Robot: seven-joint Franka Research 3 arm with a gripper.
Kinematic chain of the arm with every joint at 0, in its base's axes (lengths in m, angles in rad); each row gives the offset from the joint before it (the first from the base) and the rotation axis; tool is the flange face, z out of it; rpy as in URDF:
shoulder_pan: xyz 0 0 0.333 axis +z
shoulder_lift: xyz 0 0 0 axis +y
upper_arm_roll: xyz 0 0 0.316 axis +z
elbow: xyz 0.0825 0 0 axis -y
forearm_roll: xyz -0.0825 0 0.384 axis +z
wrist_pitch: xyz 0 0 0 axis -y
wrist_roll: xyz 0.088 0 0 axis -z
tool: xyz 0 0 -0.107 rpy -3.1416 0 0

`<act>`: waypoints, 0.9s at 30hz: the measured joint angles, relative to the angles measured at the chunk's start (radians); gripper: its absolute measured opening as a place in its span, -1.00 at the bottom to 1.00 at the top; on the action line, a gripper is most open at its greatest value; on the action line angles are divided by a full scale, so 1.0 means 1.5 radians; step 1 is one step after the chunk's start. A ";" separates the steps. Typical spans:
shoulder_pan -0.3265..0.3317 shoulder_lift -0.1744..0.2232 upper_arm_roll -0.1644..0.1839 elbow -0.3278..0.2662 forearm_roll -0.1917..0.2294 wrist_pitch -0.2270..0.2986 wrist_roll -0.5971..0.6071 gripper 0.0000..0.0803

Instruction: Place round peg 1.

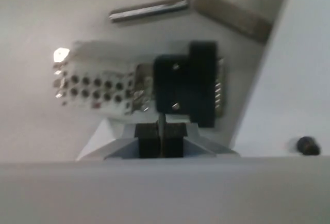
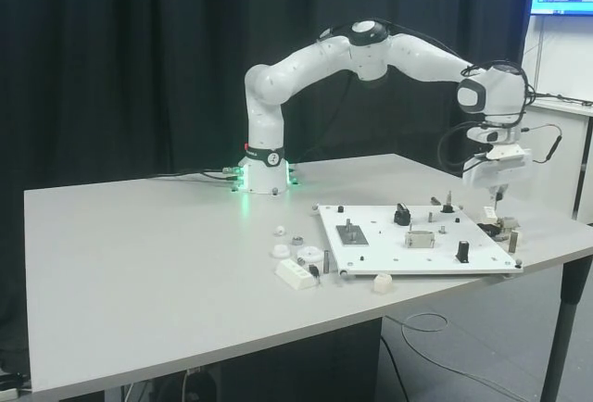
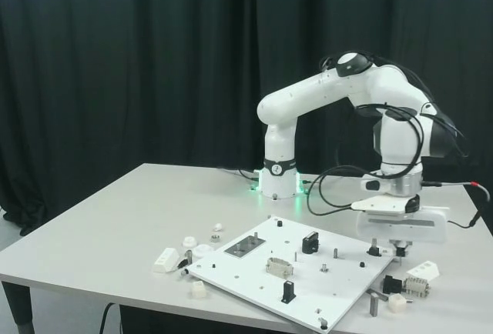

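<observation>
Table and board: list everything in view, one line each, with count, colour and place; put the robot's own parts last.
Flat square assembly board: one, white, on the grey table in front of the arm's base.
Small upright fixtures on the board: several, mostly black, spread over the board.
Flat metal plate: one, grey, on the board's corner nearest the loose parts.
Small loose plastic parts: several, white, on the table beside the board.
Multi-pin connector block: one, white, joined to a black connector housing, on the table below the gripper.
Metal round rod: one, grey, lying on the table beyond the connector.
Curtain: black, behind the table.
Robot arm: one, white, base lit green.
Gripper: one, black fingers shut on a thin pin.
</observation>
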 joint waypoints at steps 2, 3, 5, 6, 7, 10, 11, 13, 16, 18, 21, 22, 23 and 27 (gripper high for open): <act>0.005 -0.001 0.001 0.002 -0.003 0.001 0.008 -0.96; 0.008 -0.002 0.001 0.002 -0.005 0.001 0.012 -0.96; 0.013 -0.004 0.001 0.003 -0.007 0.002 0.020 -0.96; 0.015 -0.005 0.002 0.003 -0.007 0.002 0.024 -0.96; 0.017 -0.006 0.003 0.003 -0.008 0.003 0.027 -0.96; 0.023 -0.007 0.007 0.003 -0.008 0.007 0.037 -0.96; 0.025 -0.007 0.009 0.003 -0.008 0.009 0.040 -0.96; 0.028 -0.007 0.013 0.003 -0.008 0.013 0.047 -0.96; 0.034 -0.007 0.019 0.004 -0.008 0.022 0.057 -0.96; 0.037 -0.007 0.023 0.004 -0.008 0.027 0.065 -0.96; 0.041 -0.007 0.028 0.007 -0.008 0.036 0.074 -0.96; 0.042 -0.007 0.029 0.008 -0.008 0.039 0.077 -0.96; 0.043 -0.007 0.031 0.009 -0.008 0.041 0.080 -0.96; 0.048 -0.007 0.035 0.012 -0.008 0.053 0.087 -0.96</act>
